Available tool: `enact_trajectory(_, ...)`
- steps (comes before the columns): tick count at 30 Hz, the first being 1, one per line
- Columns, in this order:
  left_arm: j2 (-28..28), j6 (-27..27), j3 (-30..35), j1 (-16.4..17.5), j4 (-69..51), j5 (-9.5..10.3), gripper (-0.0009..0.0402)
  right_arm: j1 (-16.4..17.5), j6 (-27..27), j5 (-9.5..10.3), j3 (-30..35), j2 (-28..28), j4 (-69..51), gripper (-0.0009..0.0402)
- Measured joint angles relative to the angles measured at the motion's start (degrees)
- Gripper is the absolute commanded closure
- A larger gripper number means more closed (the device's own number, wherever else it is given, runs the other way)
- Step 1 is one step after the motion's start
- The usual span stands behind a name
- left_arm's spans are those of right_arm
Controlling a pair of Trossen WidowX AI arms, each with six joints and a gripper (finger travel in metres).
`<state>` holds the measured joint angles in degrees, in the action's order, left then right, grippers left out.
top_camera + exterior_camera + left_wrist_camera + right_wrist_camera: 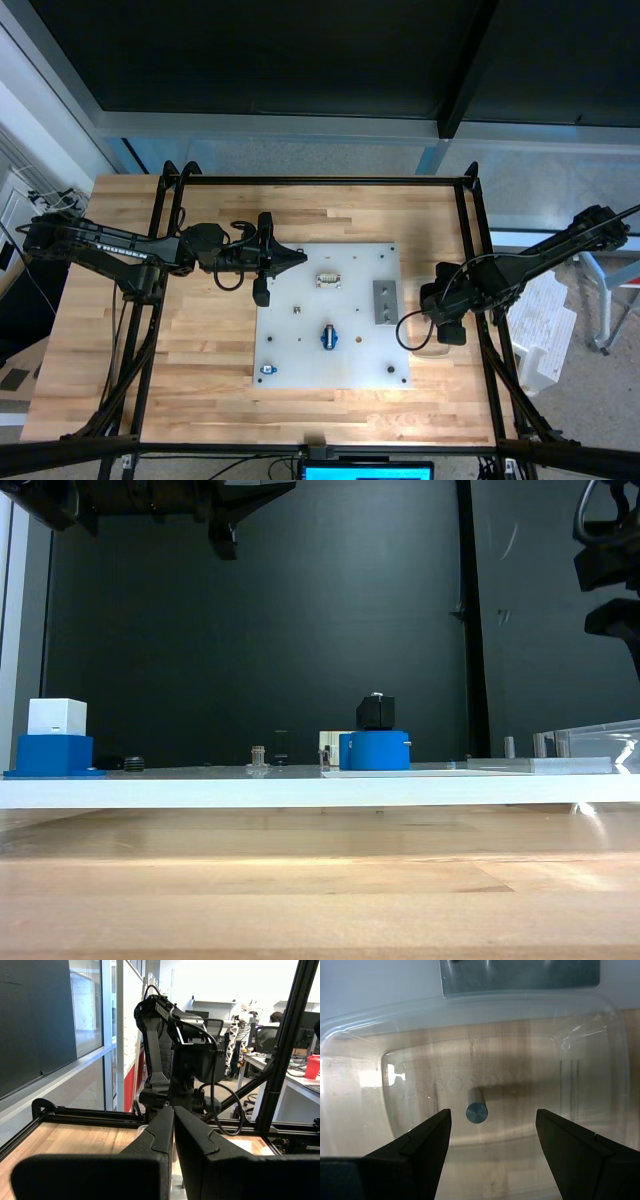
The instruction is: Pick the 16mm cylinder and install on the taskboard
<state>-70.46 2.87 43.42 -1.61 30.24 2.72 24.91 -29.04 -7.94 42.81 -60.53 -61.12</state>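
We see a pale butcher-block table (200,340) of glued wood strips, ringed by a black metal frame (320,181), with a dark wall panel behind it. The left wrist view looks past it to a bright office with tall windows and desks. On the wood lies the taskboard (300,350), a flat, matte white square plate dotted with small holes. It carries a grey metal block (384,300) with a brushed sheen, a beige connector (327,280) and a round blue fitting (328,337) topped with a black part. A blue and white piece (266,371) sits at the board's near left corner. Just beside the board's right edge sits a clear plastic tray (420,345) with rounded corners and glossy, glare-streaked walls. The 16mm cylinder (476,1110) rests inside it — a short, smooth, silvery-grey piece with its round end face turned toward the right wrist camera. The right gripper (492,1112) hangs over the tray with its black fingers spread wide. The cylinder shows between them, apart from both. The left gripper (300,257) is raised over the board's far left part, pointing across the table, its fingers pressed together on nothing.
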Motion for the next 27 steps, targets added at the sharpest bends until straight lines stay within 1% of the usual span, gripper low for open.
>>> enact_trajectory(19, 0.00, 0.02, 0.02, 0.02, 0.00, 0.00, 0.0392, 0.37, -0.79, 0.26, -8.02, 0.00, 7.34, 0.0158)
enact_trajectory(27, 0.00, 0.00, 0.00, 0.02, 0.00, 0.00, 0.0392, 0.55, -0.79, 0.46, -8.55, 0.00, 9.16, 0.0164)
